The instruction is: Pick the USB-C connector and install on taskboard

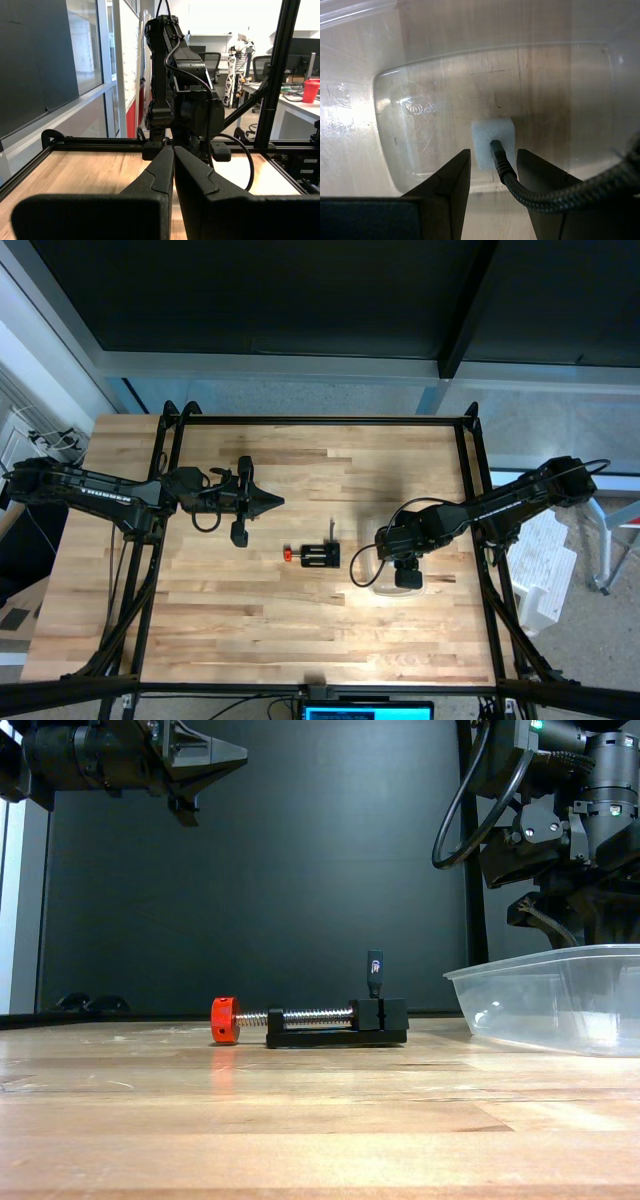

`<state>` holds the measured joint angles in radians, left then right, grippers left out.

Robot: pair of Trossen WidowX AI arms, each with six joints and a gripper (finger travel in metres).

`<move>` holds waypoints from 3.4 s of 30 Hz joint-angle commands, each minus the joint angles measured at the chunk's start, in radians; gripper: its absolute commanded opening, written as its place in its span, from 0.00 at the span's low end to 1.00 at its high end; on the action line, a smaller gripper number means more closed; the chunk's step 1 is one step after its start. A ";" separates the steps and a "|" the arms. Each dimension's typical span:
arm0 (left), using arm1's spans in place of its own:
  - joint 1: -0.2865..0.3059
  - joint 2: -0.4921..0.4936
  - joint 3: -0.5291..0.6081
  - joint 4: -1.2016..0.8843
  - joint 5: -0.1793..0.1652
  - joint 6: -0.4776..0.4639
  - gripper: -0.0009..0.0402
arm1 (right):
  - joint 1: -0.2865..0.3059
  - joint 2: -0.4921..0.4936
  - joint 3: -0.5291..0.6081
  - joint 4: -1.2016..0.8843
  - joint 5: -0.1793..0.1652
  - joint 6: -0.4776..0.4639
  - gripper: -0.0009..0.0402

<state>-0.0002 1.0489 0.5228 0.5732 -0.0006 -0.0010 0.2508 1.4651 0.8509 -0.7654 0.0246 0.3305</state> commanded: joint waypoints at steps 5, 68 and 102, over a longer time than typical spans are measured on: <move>0.000 0.000 0.000 0.000 0.000 0.000 0.02 | 0.001 -0.001 0.004 0.000 0.001 0.001 0.27; 0.000 0.000 0.000 0.000 0.000 0.000 0.02 | -0.021 -0.102 0.300 -0.323 0.090 0.025 0.02; 0.000 0.000 0.000 0.000 0.000 0.000 0.02 | -0.088 0.430 0.828 -0.355 0.058 -0.019 0.02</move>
<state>-0.0002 1.0492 0.5228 0.5728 -0.0010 -0.0006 0.1627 1.8816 1.6703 -1.1187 0.0826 0.3084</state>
